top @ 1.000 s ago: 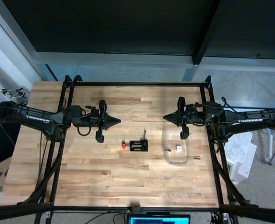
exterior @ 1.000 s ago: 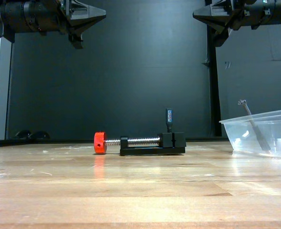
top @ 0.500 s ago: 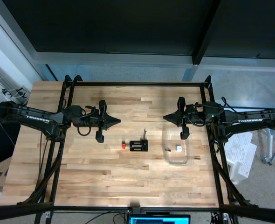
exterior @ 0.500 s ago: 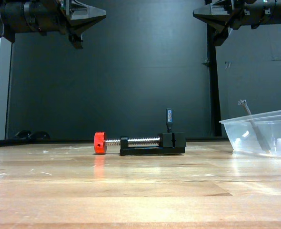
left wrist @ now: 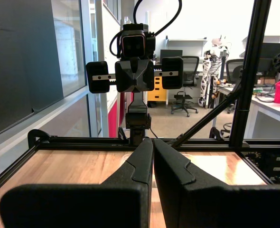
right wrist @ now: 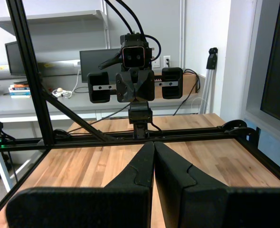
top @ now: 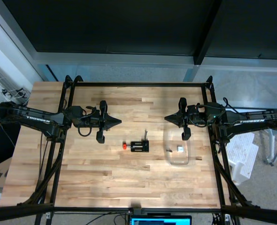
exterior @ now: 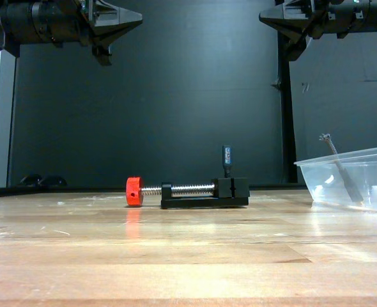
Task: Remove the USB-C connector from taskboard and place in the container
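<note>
Container point(top: 187, 140) near desk point(top: 105, 178) right edge holds white cube point(top: 180, 149), dark piece point(top: 168, 150); left end effector point(top: 119, 122), right end effector point(top: 165, 117) closed, raised, unchanged from earlier

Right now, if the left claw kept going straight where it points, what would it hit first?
Most likely the right gripper, which faces it across the table. The left gripper points level, well above the taskboard, and nothing shows between the two, both shut.

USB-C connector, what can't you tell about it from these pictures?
High view: USB-C connector, a dark speck in the container, too small to confirm.
Low view: container cut off by the frame edge.
Wrist views: left gripper and right gripper, raised, shut, face each other; taskboard outside both.
</note>
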Tool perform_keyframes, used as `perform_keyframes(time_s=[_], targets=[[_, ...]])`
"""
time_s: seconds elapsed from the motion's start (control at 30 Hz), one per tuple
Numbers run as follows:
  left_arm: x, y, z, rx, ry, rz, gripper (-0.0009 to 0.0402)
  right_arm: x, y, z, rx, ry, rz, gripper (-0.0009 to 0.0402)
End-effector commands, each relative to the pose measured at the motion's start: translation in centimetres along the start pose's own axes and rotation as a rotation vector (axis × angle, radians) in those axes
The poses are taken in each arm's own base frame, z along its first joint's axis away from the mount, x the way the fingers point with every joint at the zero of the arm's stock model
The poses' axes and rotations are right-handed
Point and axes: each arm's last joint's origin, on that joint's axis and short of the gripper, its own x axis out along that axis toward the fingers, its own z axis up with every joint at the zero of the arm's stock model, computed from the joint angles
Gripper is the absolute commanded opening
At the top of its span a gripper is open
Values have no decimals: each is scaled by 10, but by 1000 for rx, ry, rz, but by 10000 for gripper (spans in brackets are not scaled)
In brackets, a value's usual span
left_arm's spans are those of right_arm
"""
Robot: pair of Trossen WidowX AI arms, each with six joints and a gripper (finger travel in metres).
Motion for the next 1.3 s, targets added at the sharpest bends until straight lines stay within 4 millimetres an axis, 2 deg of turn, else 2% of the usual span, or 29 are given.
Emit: perform_keyframes(time_s=[0.03,1.3], targets=[[0,0,0,0,0,0,0,0,0,-2,4,5,0,0],[0,0,0,0,0,0,0,0,0,-4,5,24,-2,0]])
